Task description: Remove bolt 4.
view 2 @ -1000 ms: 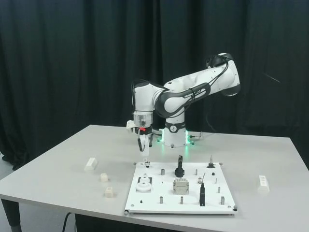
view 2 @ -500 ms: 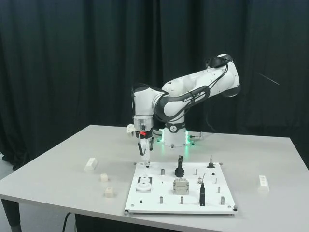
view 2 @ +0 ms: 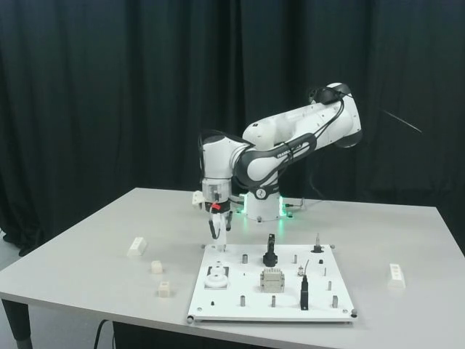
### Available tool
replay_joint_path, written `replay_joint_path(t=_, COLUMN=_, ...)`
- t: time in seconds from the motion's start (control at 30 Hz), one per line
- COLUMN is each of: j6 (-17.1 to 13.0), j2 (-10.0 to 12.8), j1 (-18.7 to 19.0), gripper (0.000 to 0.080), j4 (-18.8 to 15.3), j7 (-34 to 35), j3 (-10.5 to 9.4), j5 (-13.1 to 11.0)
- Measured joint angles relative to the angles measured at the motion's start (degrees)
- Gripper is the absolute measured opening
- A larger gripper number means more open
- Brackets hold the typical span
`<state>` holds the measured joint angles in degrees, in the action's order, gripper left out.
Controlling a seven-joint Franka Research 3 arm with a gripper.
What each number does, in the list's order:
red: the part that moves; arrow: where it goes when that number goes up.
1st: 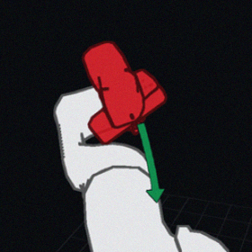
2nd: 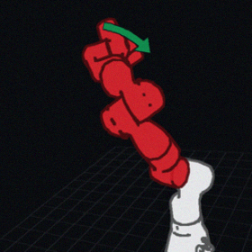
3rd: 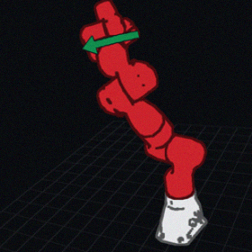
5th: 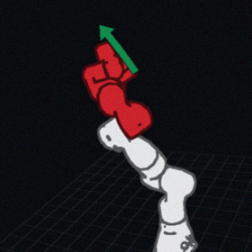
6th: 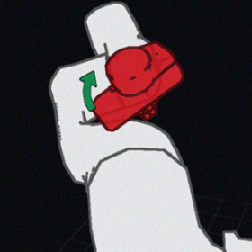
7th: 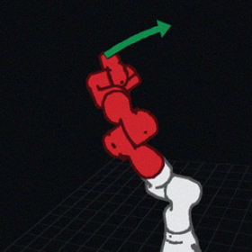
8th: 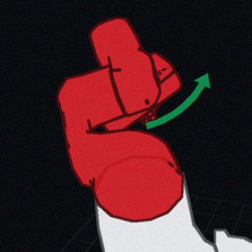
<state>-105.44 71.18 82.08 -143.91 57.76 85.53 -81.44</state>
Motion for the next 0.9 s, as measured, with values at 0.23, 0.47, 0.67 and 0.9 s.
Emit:
replay_joint_path(t=0.23, j6=-0.51, j2=0.06, j1=-0.02, gripper=0.0800, j4=0.00, j7=0.00, j3=-0.67, j5=-0.17)
replay_joint_path(t=0.47, j6=-0.69, j2=0.06, j1=-0.04, gripper=0.0800, j4=0.00, j7=0.00, j3=-0.98, j5=-0.27)
replay_joint_path(t=0.67, j6=-0.92, j2=0.06, j1=-0.08, gripper=0.0800, j4=0.00, j7=0.02, j3=-1.17, j5=-0.78)
replay_joint_path(t=0.9, j6=-1.34, j2=0.08, j1=-0.22, gripper=0.0800, j4=-0.10, j7=0.25, j3=-1.95, j5=-2.28)
